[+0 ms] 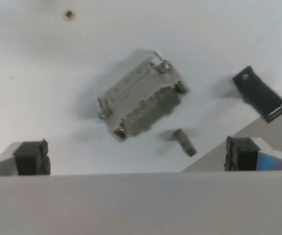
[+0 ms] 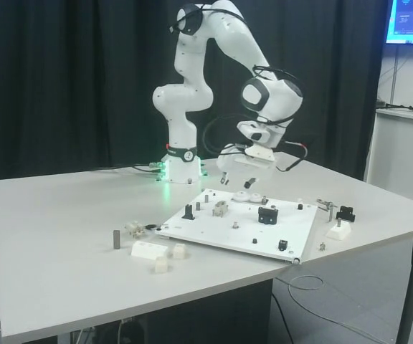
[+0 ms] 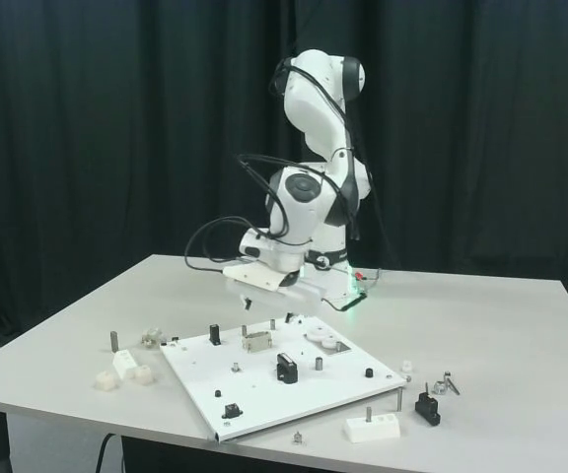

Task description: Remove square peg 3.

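Note:
A small grey square peg stands on the white board, between a grey connector block and a black upright piece. In the first room view the peg is near the board's far left corner, beside the connector block. My gripper hangs open a little above the board, over the connector and peg area, holding nothing. Its black fingertips show wide apart in the wrist view. The second room view shows the gripper above the peg.
The board also carries another grey peg, white round parts, a black clamp and a small black part. Off the board lie white blocks, a grey upright peg, a white block and a black piece.

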You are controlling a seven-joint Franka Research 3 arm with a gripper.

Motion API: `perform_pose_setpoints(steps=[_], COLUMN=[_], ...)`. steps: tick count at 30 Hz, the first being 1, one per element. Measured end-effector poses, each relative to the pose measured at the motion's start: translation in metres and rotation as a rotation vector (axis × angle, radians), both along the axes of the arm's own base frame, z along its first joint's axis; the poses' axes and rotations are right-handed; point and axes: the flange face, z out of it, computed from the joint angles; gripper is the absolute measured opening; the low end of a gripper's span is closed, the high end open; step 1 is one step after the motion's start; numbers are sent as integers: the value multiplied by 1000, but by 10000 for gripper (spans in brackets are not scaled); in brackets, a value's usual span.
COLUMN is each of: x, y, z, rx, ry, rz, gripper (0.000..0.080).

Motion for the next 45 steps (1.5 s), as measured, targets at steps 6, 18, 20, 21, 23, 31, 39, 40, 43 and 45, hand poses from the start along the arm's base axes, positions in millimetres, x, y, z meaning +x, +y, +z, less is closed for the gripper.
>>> perform_pose_setpoints(steps=[6,18,20,21,23,31,39,40,43,45], x=[-6,-30,-35,-38,-43,-65,-80,-82,-83,-83], y=[-24,-58,-61,-61,-62,-64,-74,-76,-82,-86], z=[4,6,4,3,1,-10,-19,-19,-20,-19], rx=[48,146,160,165,176,199,207,206,198,188], ry=[20,41,35,31,24,-5,-16,-20,-43,-69], rz=[89,293,326,341,367,402,373,361,292,221], gripper=[800,800,800,800,800,800,800,800,800,800])
